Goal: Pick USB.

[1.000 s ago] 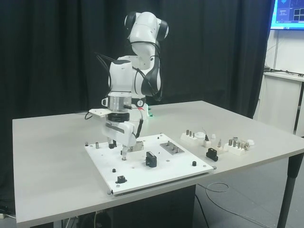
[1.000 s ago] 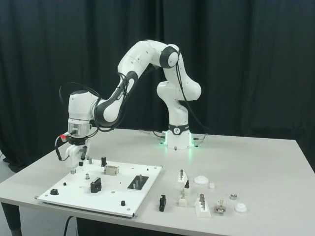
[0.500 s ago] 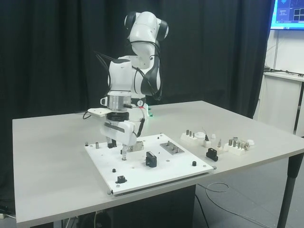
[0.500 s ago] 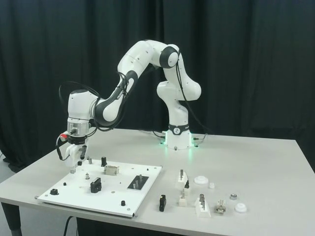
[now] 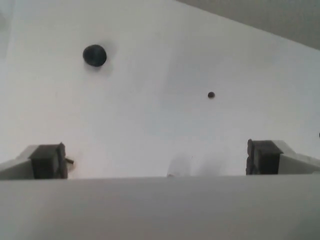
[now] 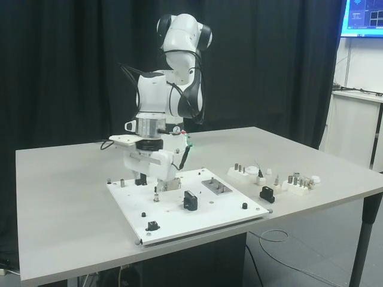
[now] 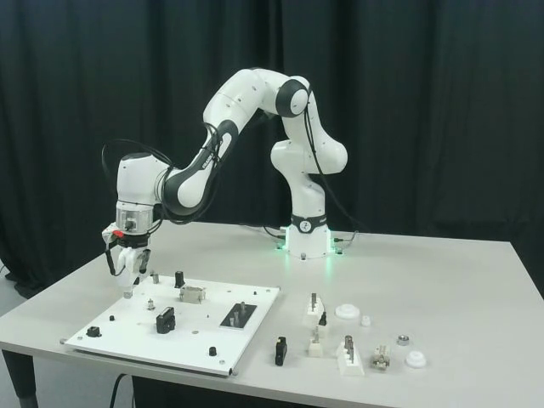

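Note:
My gripper [image 6: 154,177] [image 7: 127,276] hangs open a little above the near-left part of the white board [image 6: 209,209] [image 7: 195,340]. In the wrist view its fingertips [image 5: 47,160] stand wide apart with only bare board between them. A small grey peg [image 6: 157,195] stands upright on the board just under the gripper. I cannot tell which part is the USB. A grey metal block [image 6: 172,184] [image 7: 191,294] sits on the board beside the gripper. A black plug [image 6: 267,193] [image 7: 280,350] lies on the table off the board.
The board also carries a black block [image 6: 190,200] [image 7: 165,320], a small black piece [image 6: 153,225] [image 7: 93,331] and a black knob [image 5: 94,55]. White holders with grey pegs [image 6: 299,182] [image 7: 348,357] stand on the grey table beside the board.
The gripper has risen off the board and its fingers have parted. The small peg it reached down to now stands alone on the board.

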